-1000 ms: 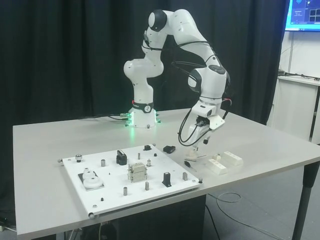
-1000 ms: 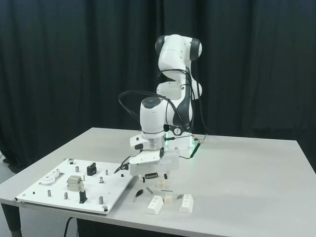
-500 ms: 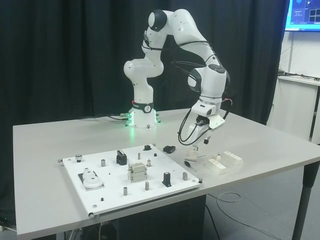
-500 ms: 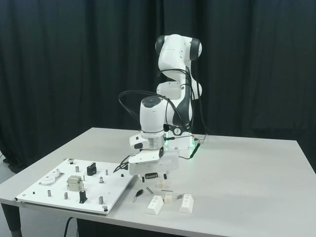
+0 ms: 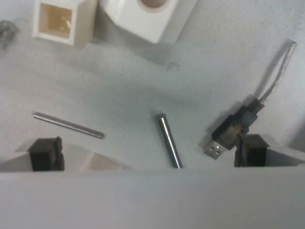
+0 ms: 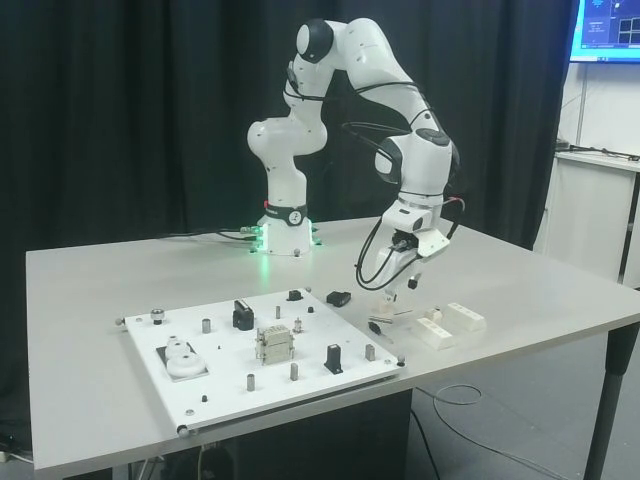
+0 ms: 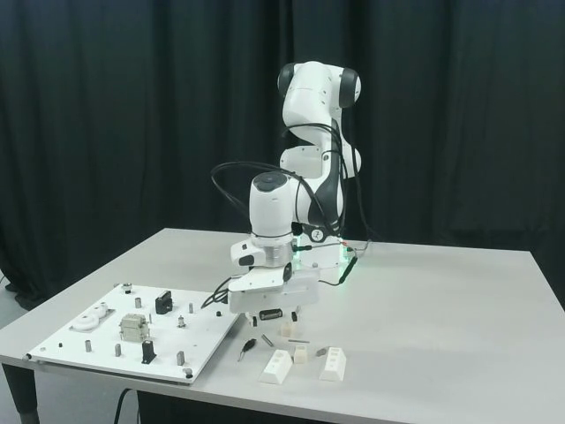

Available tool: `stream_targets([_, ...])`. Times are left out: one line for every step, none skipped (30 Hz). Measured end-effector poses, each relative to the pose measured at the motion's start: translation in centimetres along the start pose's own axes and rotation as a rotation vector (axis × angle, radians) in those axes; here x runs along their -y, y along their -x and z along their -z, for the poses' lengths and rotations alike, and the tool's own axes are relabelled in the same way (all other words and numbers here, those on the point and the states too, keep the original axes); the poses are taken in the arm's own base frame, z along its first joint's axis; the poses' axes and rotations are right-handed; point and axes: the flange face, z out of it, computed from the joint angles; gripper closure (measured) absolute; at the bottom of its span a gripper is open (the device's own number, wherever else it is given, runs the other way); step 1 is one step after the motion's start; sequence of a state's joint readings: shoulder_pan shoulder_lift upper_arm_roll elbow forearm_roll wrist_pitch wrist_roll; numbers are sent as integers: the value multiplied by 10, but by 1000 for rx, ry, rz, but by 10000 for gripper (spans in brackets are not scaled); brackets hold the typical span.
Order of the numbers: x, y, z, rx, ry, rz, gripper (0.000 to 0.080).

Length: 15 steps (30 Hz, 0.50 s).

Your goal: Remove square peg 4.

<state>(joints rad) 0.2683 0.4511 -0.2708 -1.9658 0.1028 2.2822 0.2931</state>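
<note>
My gripper (image 5: 147,152) hangs open a little above the grey table, to the right of the white board (image 6: 225,385), and holds nothing. In the wrist view its black fingertips (image 5: 45,152) stand far apart. Between and below them a short grey metal peg (image 5: 169,140) lies flat on the table. A thinner grey rod (image 5: 69,125) lies beside it. The room views show the gripper (image 6: 398,292) (image 7: 274,316) off the board's edge. Several grey pegs stand upright on the board, one near its front right corner (image 6: 370,352). I cannot tell which one is square peg 4.
A black USB plug (image 5: 228,133) with a cable lies beside one fingertip. White blocks, one with a square hole (image 5: 59,19) and one with a round hole (image 5: 147,14), sit on the table near its front edge (image 7: 277,367). A black part (image 6: 339,297) lies behind the board.
The arm has lifted the gripper very slightly; the fingers stay open and the loose parts on the table have not moved.
</note>
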Motion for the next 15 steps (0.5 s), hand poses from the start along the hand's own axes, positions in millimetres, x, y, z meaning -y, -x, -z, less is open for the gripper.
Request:
stream_targets([0, 0, 0, -1, 0, 0, 3])
stream_targets([0, 0, 0, -2, -1, -1, 3])
stream_targets([0, 0, 0, -3, -1, -1, 3])
stream_targets([-1, 0, 0, -3, -1, -1, 3])
stream_targets([-1, 0, 0, -4, -1, -1, 3])
stream_targets([-1, 0, 0, -4, -1, -2, 3])
stream_targets([-1, 0, 0, -4, -1, -2, 3])
stream_targets([-1, -1, 0, -5, -1, -2, 3])
stream_targets([-1, -1, 0, -5, -1, -3, 3])
stream_targets([-1, -1, 0, -5, -1, -3, 3])
stream_targets([-2, -1, 0, -5, -1, -4, 3])
stream_targets([-2, -1, 0, -6, -1, -4, 3])
stream_targets([-2, -1, 0, -6, -1, -6, 3])
stream_targets([-2, -1, 0, -6, -1, -8, 3])
stream_targets([-2, -1, 0, -7, -2, -10, 3])
